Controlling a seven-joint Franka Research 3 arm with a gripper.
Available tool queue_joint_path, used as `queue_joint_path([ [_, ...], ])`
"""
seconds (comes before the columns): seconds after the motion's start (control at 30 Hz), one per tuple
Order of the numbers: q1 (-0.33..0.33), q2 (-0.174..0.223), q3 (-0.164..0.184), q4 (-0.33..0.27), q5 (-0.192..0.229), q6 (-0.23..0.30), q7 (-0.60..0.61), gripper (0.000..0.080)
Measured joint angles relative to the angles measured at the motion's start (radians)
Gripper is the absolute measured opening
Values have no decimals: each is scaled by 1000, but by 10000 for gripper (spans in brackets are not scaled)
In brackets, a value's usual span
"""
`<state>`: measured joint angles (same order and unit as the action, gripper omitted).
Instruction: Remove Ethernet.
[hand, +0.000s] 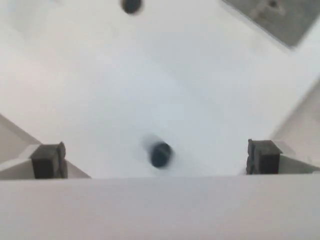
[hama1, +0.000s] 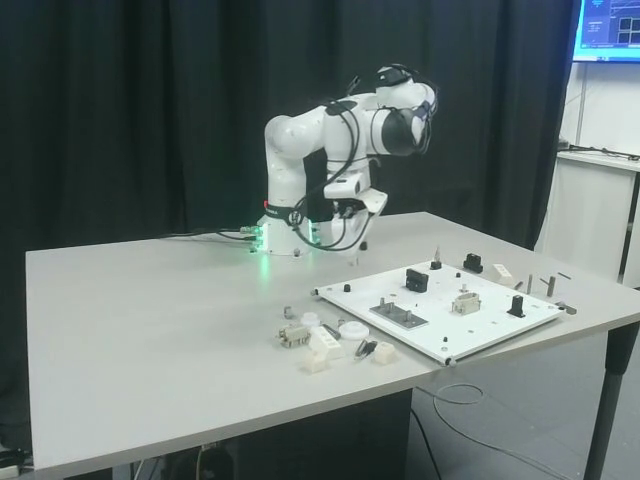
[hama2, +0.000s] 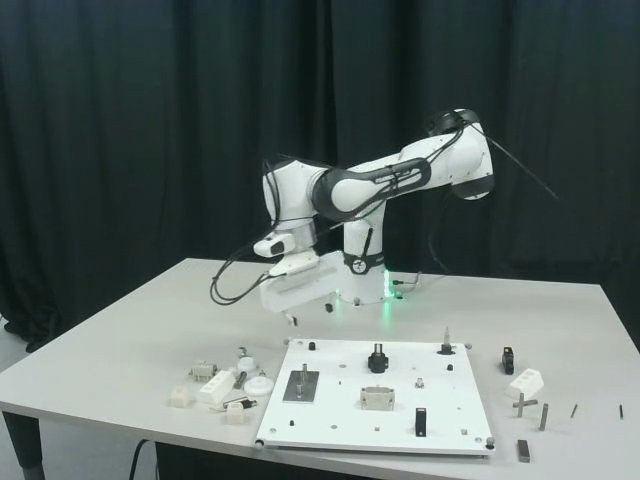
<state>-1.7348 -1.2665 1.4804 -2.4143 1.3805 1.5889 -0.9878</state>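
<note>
The white task board (hama1: 505, 330) (hama2: 330, 420) lies at the table's front and carries several small plugs and parts, among them a black block (hama1: 417, 279) (hama2: 379, 358) and a black upright piece (hama1: 516, 306) (hama2: 421, 420). I cannot tell which of them is the Ethernet plug. My gripper (hama1: 362, 243) (hama2: 290, 319) hangs a little above the board's corner nearest the arm's base. In the wrist view the gripper (hand: 156, 159) is open, its black fingertips (hand: 48, 161) wide apart over bare white board, with a black screw (hand: 160, 154) between them. It holds nothing.
Several loose white and grey parts (hama1: 325, 345) (hama2: 222, 385) lie on the table beside the board. A white block (hama2: 526, 383) and small dark pins (hama2: 543, 415) lie at its other side. A grey plate (hand: 285, 17) (hama1: 400, 315) sits on the board.
</note>
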Motion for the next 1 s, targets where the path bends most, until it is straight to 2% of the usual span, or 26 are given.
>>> queue_joint_path([
  [0.43, 179, 20, -31, -13, -4, -20, 299, 800],
  [0.7, 292, 25, -39, -10, -15, -15, 570, 800],
  [0.87, 356, 25, -39, -7, -20, 4, 774, 800],
  [1.0, 405, 25, -39, -4, -25, 25, 887, 800],
])
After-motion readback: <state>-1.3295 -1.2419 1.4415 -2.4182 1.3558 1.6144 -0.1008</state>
